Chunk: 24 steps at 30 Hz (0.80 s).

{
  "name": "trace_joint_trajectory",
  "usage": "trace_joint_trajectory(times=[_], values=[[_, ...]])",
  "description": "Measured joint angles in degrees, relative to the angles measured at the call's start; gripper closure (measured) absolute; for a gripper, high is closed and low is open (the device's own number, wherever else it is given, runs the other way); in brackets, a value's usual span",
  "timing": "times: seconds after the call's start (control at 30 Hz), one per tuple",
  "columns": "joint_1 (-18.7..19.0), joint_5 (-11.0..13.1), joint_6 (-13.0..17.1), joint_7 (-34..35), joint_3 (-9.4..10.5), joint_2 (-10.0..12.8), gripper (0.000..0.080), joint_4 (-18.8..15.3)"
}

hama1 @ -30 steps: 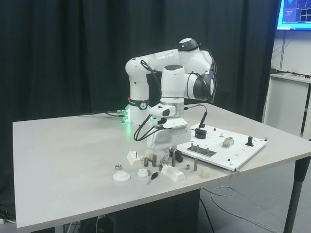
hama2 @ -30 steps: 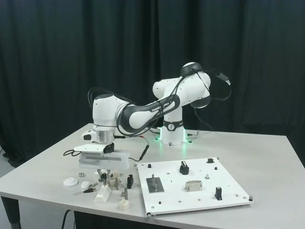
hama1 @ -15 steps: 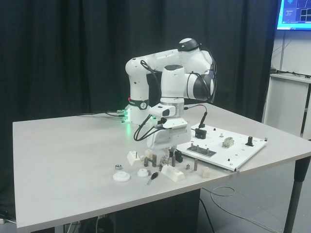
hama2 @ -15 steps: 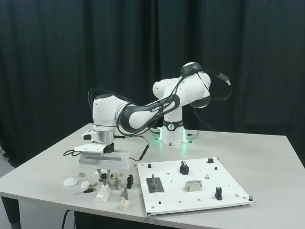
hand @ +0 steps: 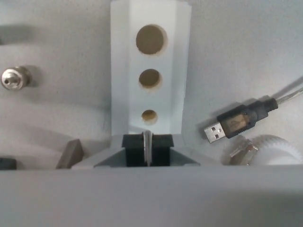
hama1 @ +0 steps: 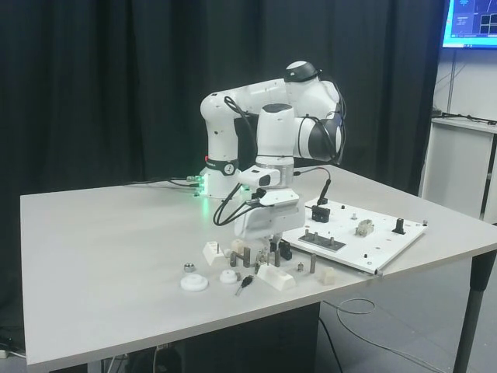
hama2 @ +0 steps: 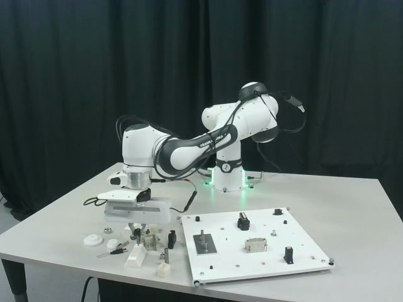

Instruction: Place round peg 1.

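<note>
The gripper (hand: 147, 150) stood low over the loose parts on the grey table (hama1: 101, 233), at about 9 o'clock from the white board (hama2: 252, 251). Its black pads (hand: 133, 150) were closed nearly together, clamping a thin grey round peg (hand: 147, 146) between them. The peg hung right above the white block (hand: 150, 71) with three holes, nearest the smallest hole. A black USB plug (hand: 236, 124) lay just beside the block.
</note>
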Motion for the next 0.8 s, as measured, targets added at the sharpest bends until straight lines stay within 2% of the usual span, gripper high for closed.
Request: trace_joint_trajectory(times=[0.8], values=[[0.0, -0.03, 0.2, 0.0, -0.09, 0.0, 0.0773, -0.58]])
